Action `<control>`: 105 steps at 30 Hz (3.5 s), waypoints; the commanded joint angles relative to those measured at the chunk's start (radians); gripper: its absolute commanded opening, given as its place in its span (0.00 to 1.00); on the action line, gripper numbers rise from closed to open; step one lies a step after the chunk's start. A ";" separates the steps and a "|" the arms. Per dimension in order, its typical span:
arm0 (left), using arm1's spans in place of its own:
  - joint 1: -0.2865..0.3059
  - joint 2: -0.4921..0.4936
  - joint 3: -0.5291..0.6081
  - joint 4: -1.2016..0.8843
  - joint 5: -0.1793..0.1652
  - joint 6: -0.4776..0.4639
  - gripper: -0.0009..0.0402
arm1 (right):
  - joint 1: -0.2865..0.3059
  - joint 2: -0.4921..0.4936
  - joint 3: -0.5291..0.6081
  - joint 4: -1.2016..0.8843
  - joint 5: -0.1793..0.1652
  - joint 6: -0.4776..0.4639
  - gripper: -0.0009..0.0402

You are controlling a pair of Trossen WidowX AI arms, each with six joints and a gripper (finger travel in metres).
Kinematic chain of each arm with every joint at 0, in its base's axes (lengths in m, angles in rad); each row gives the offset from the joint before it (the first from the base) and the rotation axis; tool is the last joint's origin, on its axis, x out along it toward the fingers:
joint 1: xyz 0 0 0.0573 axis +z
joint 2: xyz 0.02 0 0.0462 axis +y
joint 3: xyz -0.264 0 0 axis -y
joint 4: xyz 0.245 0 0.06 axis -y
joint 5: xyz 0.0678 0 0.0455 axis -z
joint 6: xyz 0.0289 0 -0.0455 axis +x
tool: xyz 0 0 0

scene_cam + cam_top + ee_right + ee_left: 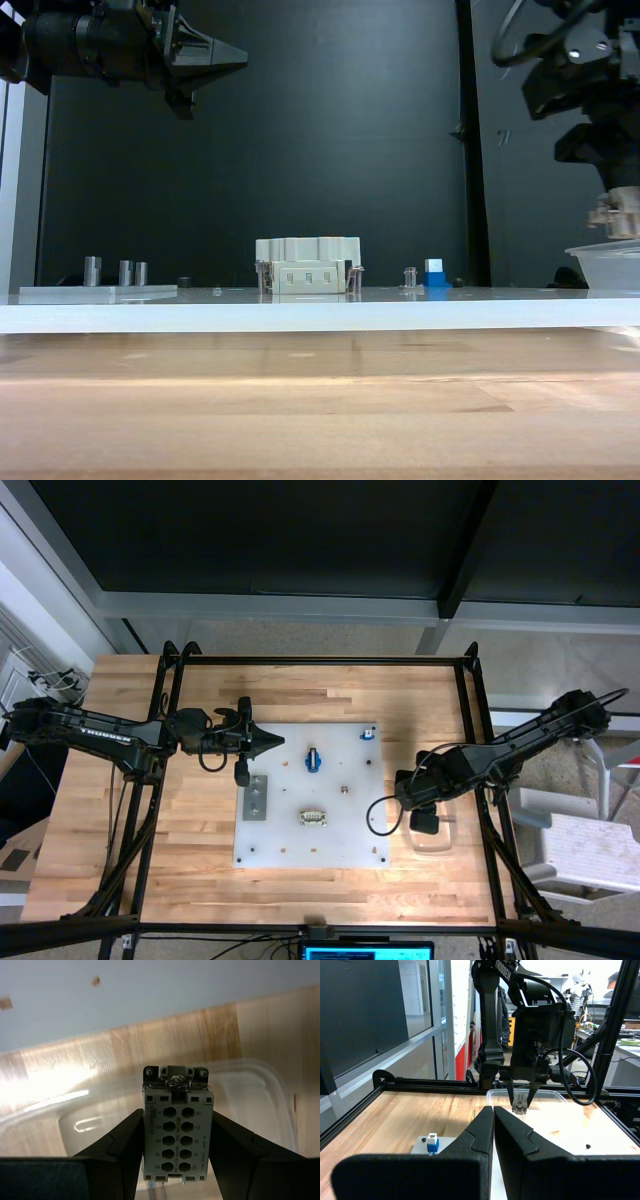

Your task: Remove the HAN10-E connector and place it in the container

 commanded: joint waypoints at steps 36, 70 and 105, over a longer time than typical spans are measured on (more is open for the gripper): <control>0.000 0.000 0.000 0.000 0.000 0.000 0.02 | 0.090 -0.085 -0.274 0.199 0.000 0.135 0.18; 0.000 0.000 0.000 0.000 0.000 0.000 0.02 | 0.095 -0.085 -0.238 0.192 0.000 0.135 0.63; 0.000 0.000 0.000 0.000 0.000 0.000 0.02 | 0.095 -0.087 0.036 -0.047 -0.001 0.126 0.62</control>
